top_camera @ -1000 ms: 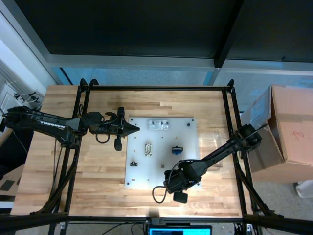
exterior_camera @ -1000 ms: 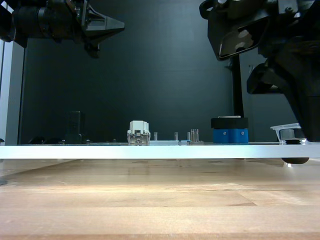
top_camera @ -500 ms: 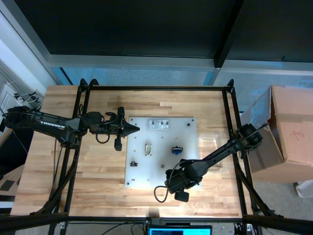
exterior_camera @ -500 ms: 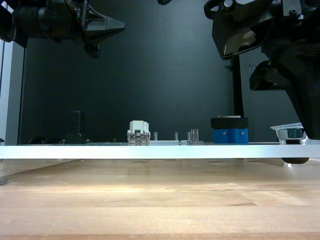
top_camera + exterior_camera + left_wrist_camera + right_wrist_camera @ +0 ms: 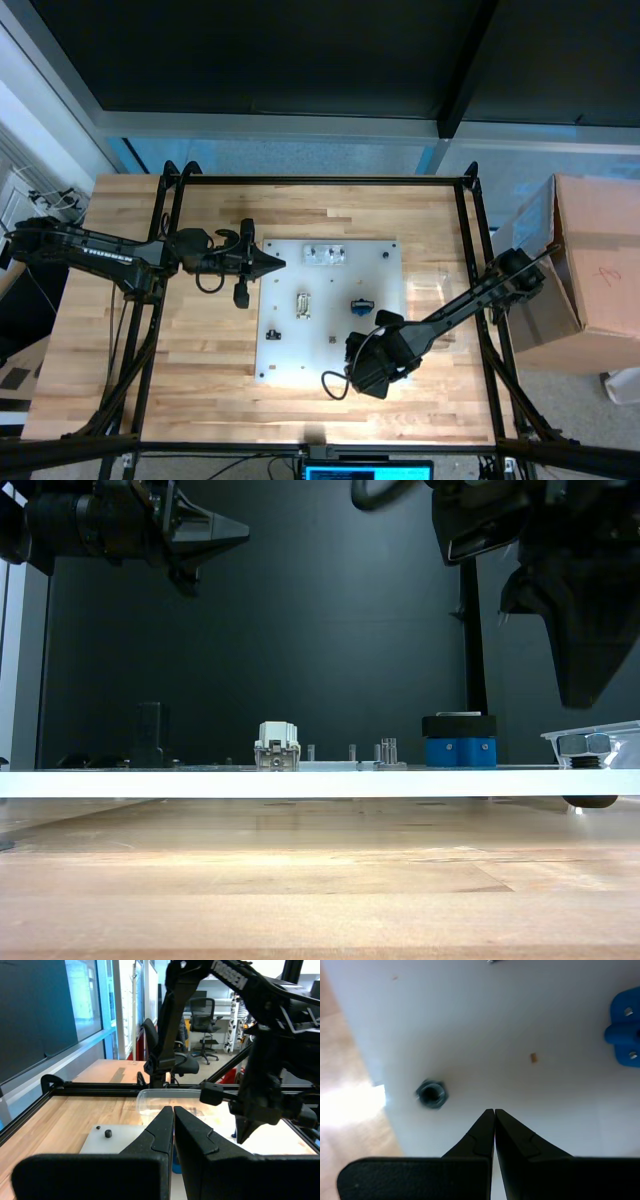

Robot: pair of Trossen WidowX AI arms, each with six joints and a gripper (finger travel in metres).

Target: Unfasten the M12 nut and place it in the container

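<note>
Right gripper (image 5: 494, 1111) hung above near right edge of white board (image 5: 290, 350), fingers pressed together, nothing between them. M12 nut (image 5: 431, 1094) sat on its stud (image 5: 590, 763), free, below and just beside fingertips, untouched. Clear container (image 5: 150, 1099) stood right of board, apart from nut. Left gripper (image 5: 272, 263) hovered high at board's far left edge, pointing right, fingers closed, grasping nothing.

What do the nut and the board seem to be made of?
Nut, on its stud: silvery, glinting hexagon, likely metal. Board: flat matt white, probably plastic. Right gripper hangs above the nut, left gripper over the board's far left corner.
</note>
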